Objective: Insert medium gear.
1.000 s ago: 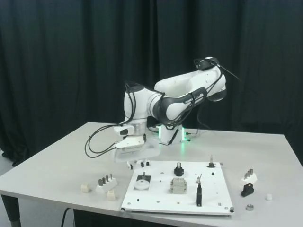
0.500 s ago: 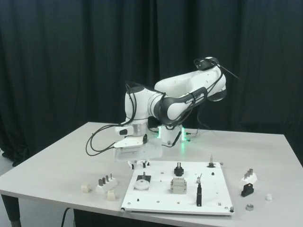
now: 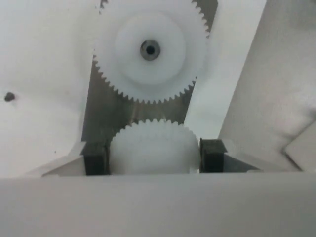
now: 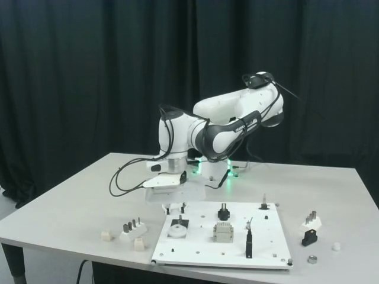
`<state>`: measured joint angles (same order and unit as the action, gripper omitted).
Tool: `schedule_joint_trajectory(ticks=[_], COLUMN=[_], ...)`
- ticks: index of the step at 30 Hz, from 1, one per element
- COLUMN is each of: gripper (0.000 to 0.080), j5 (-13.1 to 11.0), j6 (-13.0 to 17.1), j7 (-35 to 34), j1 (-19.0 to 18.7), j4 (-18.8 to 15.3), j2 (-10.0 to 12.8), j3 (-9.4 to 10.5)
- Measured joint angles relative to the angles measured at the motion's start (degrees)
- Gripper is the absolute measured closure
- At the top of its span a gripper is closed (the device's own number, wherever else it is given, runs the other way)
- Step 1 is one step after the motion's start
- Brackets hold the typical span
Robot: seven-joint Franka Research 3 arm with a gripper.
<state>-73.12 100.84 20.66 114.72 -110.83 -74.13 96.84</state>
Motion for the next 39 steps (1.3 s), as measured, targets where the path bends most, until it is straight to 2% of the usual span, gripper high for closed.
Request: schedule_joint_trajectory(ticks=[25, 39], gripper=[0.0409, 0.0409], j5=[0.43, 0.78], j6=[2.1, 2.73], j7=[-1.93, -1.93], j1=[-0.02, -0.4], j4=[0.43, 0.45], j2=[-0.19, -0.2], j3=[2.28, 2.48])
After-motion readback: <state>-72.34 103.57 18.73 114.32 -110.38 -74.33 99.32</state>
